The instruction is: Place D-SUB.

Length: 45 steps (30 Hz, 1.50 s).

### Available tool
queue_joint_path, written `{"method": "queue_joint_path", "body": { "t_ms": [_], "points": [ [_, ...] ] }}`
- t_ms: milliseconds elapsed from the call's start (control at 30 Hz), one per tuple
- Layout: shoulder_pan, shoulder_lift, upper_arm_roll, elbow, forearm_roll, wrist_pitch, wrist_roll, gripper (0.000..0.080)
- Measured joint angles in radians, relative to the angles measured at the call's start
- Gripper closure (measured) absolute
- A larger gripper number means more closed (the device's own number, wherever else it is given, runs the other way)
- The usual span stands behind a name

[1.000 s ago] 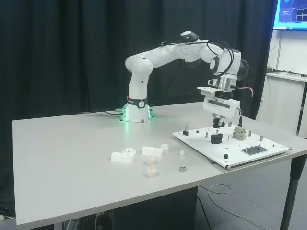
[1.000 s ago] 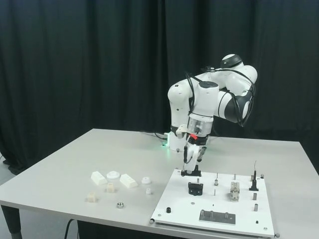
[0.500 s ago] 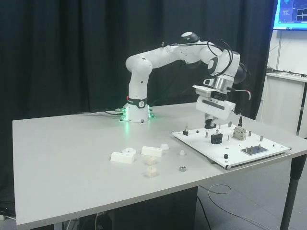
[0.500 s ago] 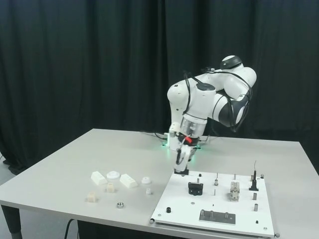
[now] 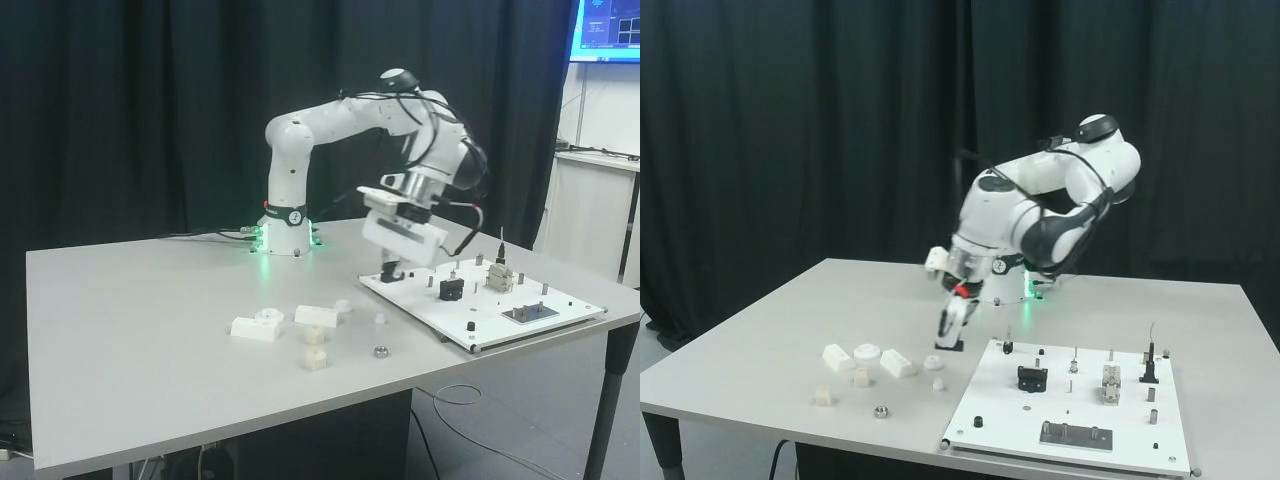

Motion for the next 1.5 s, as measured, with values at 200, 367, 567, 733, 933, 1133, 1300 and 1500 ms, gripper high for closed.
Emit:
{"method": "queue_joint_path", "body": {
  "t_ms": [200, 367, 567, 733, 933, 1133, 1300, 1500],
  "points": [
    [-0.074, 0.0, 0.01, -0.021, 0.082, 0.016, -0.141, 0.0649],
    [-0.132, 0.002, 0.023, -0.025, 0.156, 0.015, -0.23, 0.0649],
    [-0.185, 0.012, 0.039, -0.024, 0.231, 0.005, -0.304, 0.0649],
    [-0.209, 0.03, 0.052, -0.017, 0.251, 0.004, -0.348, 0.0649],
    [-0.225, 0.051, 0.073, 0.002, 0.252, 0.023, -0.372, 0.0649],
    [-0.236, 0.054, 0.107, 0.016, 0.251, 0.065, -0.372, 0.0649],
    [-0.242, 0.054, 0.125, 0.022, 0.251, 0.081, -0.369, 0.0649],
    [-0.248, 0.054, 0.132, 0.026, 0.251, 0.094, -0.35, 0.0649]
  ]
}}
